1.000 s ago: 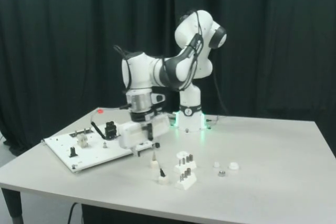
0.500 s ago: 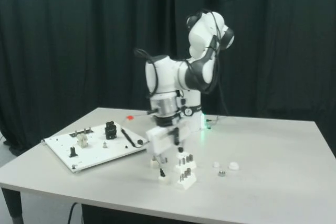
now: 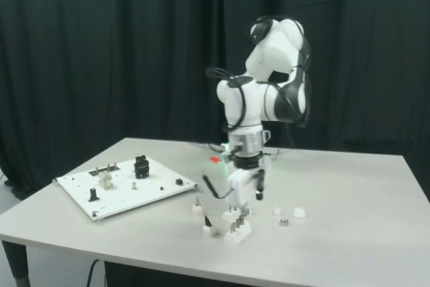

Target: Pick bolt 4.

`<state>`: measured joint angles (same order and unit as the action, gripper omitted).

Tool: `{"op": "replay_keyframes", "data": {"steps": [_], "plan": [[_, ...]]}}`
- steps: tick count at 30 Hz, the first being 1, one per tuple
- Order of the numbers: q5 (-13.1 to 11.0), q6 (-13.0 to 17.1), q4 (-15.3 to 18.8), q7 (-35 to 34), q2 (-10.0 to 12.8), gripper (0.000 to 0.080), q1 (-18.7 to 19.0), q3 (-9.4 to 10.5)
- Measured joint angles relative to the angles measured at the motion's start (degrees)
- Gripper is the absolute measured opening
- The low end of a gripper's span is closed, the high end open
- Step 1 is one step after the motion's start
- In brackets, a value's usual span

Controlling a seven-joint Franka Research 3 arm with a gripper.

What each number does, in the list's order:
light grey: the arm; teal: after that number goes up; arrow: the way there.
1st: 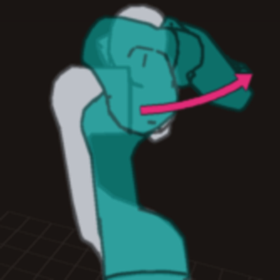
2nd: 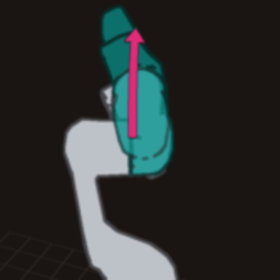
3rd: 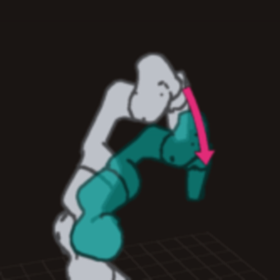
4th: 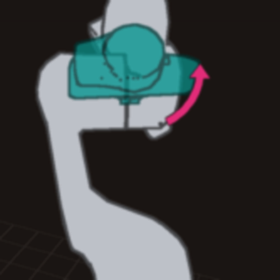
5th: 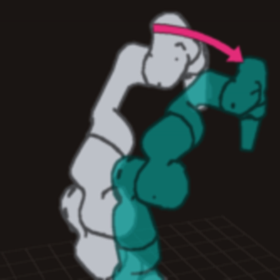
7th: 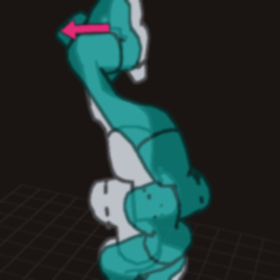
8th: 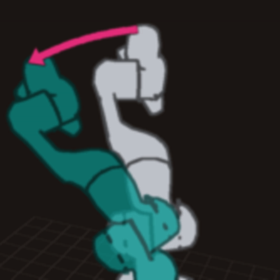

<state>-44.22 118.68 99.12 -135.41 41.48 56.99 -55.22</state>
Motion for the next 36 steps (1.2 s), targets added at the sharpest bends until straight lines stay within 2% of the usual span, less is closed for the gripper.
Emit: {"op": "replay_keyframes", "data": {"steps": [11,22,25,29,36], "plan": [[0.0,-3.01,0.02,0.77,2.76,0.08,7.02,-4.09],[-0.23,-5.79,0.17,4.81,7.6,0.08,12.33,-8.82],[-1.14,-5.91,0.62,5.73,8.82,0.08,13.21,-9.63],[-3.74,-5.9,1.94,8.17,9.95,0.08,14.26,-10.57],[-6.29,-5.55,4.37,12.16,10.51,0.08,15.82,-11.65]]}}
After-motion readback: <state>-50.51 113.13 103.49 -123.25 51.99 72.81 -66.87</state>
